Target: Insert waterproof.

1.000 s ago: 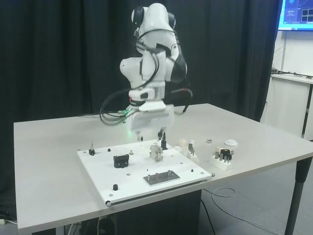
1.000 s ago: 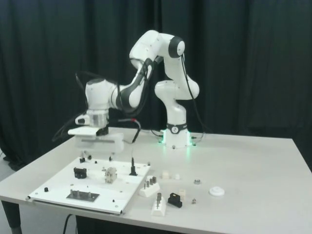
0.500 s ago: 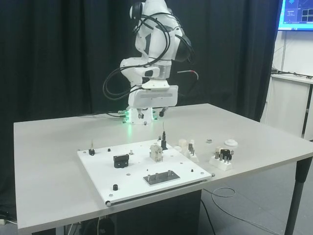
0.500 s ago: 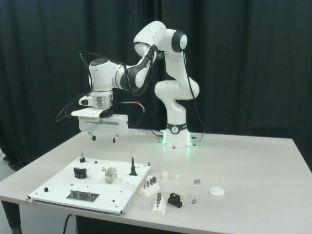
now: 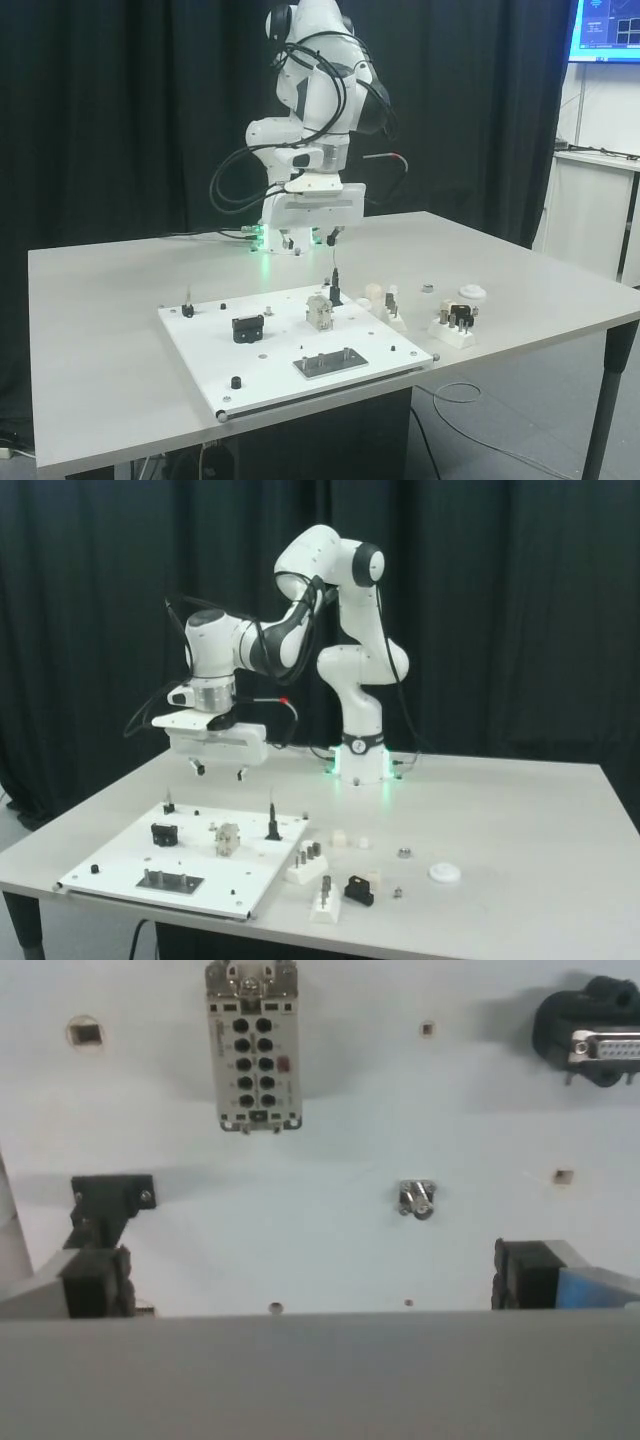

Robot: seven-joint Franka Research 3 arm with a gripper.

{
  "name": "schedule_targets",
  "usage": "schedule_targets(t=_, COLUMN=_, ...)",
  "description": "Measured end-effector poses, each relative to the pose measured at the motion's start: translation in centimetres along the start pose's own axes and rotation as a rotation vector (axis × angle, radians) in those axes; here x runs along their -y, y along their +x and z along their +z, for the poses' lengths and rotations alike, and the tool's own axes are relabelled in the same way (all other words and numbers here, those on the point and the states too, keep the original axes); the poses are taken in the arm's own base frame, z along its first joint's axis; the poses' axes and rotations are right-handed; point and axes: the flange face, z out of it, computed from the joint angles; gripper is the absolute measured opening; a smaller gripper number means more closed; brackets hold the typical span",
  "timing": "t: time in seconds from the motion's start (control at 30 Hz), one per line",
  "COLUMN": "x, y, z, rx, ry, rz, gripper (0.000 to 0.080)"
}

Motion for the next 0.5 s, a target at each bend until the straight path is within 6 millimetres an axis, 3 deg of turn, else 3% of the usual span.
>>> schedule_targets(t=0.5, x=0.5, y=-0.9, z=1.9, rx=-0.013, ry=0.045, rz=0.026, gripper=0.08)
